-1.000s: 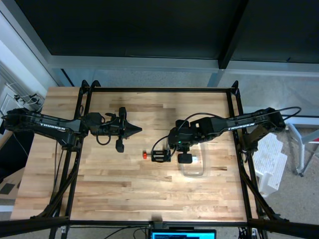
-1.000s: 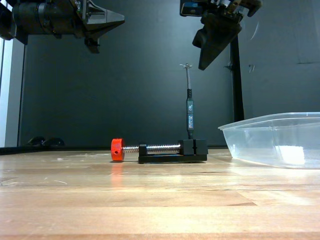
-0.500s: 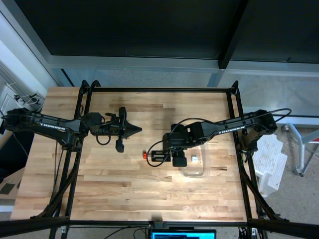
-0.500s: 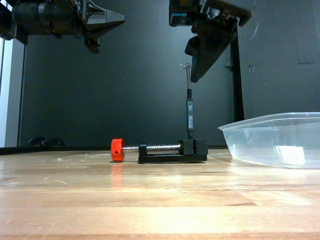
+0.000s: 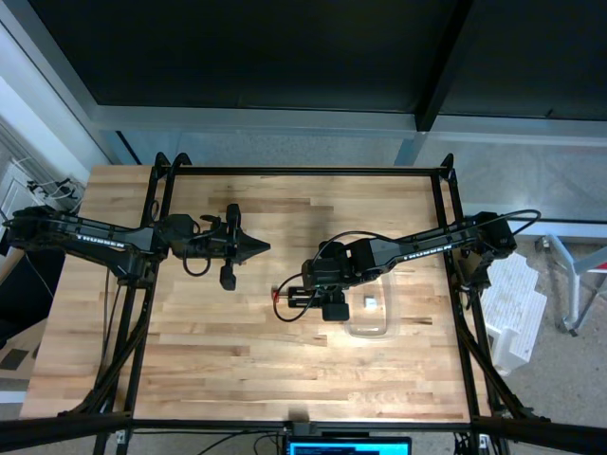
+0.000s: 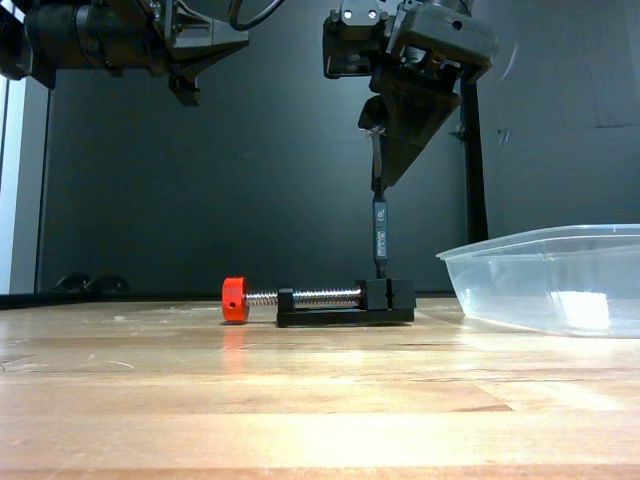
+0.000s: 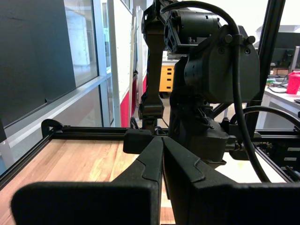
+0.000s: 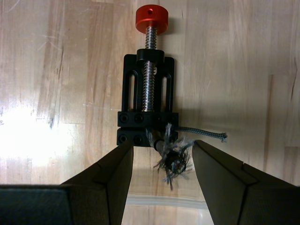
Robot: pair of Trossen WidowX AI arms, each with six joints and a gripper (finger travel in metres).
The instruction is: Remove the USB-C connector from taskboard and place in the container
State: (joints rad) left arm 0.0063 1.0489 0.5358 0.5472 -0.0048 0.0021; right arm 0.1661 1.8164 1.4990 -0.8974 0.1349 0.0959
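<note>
The taskboard (image 6: 345, 300) is a black block with a red-orange knob (image 6: 234, 300), lying mid-table; it also shows as the taskboard (image 8: 147, 103) from above. The USB-C connector (image 6: 380, 235) stands upright in its right end, a frayed cable on top. My right gripper (image 6: 385, 175) hangs point-down over that cable end. In the right wrist view the right gripper (image 8: 162, 144) is open, its fingers (image 8: 110, 171) on either side of the frayed connector (image 8: 172, 154) without touching it. The clear container (image 6: 560, 280) sits just right of the board. My left gripper (image 5: 251, 247) hovers shut, far left of the board.
A black frame (image 5: 303, 172) rims the wooden table. The container (image 5: 370, 318) holds a small white block (image 5: 370, 302). The right arm (image 5: 427, 245) reaches in from the right edge above the container.
My right gripper has moved left and down, from above the container's edge to over the connector's cable end. The left arm has not moved.
</note>
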